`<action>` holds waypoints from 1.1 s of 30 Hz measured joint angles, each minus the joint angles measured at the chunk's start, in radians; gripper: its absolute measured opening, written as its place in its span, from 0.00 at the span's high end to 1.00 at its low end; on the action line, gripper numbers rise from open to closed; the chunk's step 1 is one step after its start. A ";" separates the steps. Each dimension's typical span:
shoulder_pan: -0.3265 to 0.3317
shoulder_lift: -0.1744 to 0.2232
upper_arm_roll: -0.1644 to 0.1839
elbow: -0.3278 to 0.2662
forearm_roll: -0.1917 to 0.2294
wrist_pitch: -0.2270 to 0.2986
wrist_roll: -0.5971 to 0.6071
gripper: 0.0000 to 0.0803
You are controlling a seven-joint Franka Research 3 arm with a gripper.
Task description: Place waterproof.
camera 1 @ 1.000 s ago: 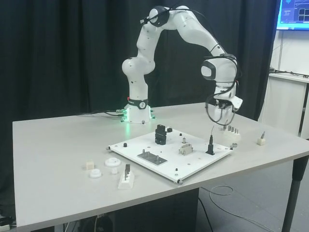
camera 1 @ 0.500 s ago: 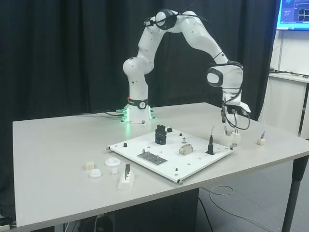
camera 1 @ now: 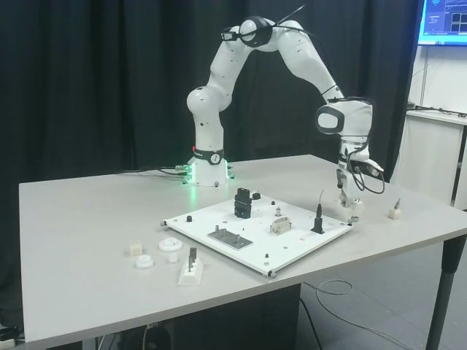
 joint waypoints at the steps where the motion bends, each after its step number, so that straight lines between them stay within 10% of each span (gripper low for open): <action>1: 0.001 0.002 0.000 0.000 -0.006 0.000 0.009 0.22; 28: 0.003 0.043 0.024 -0.001 -0.035 -0.001 0.107 0.22; 30: 0.003 0.043 0.024 -0.001 -0.044 -0.002 0.107 0.04; 33: 0.002 0.043 0.024 0.001 -0.055 -0.004 0.112 0.04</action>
